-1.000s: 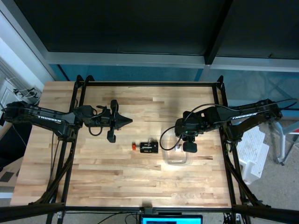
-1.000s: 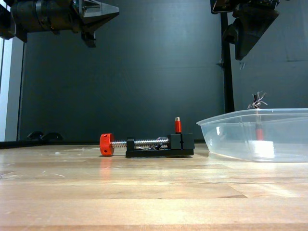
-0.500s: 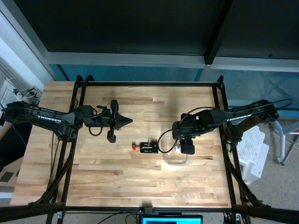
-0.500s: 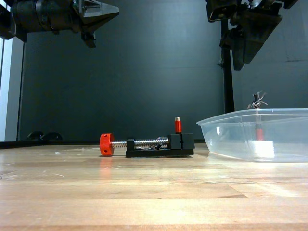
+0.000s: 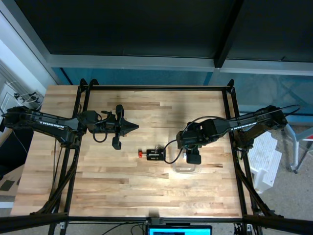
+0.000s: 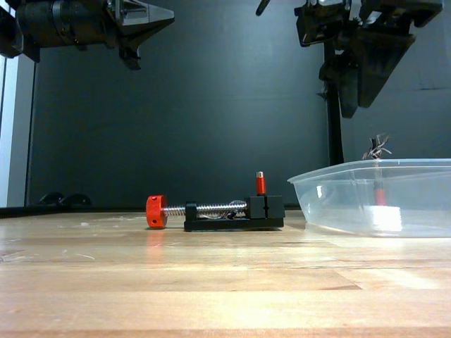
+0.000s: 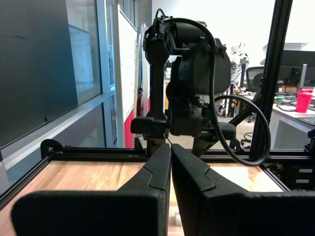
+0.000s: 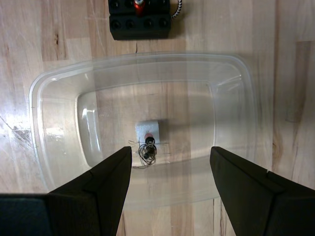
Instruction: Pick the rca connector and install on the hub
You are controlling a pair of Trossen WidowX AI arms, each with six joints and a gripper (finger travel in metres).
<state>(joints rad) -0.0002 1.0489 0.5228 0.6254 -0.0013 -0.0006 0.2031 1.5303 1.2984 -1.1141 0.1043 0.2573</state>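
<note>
Right gripper (image 8: 170, 153), open, had shifted to hang over the rca connector (image 8: 147, 146) in the tray (image 8: 35, 98); descent seemed next. Left gripper (image 7: 171, 147), closed, stayed parked aloft.

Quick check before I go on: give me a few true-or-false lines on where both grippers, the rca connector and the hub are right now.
1. The right gripper hangs open above the clear tray. True.
2. The rca connector is seated on the hub. False: it lies inside the tray, untouched.
3. The left gripper holds the hub. False: it is shut on nothing, raised at the left side, away from the hub.
4. The hub stands on the table, outside the tray. True.
</note>
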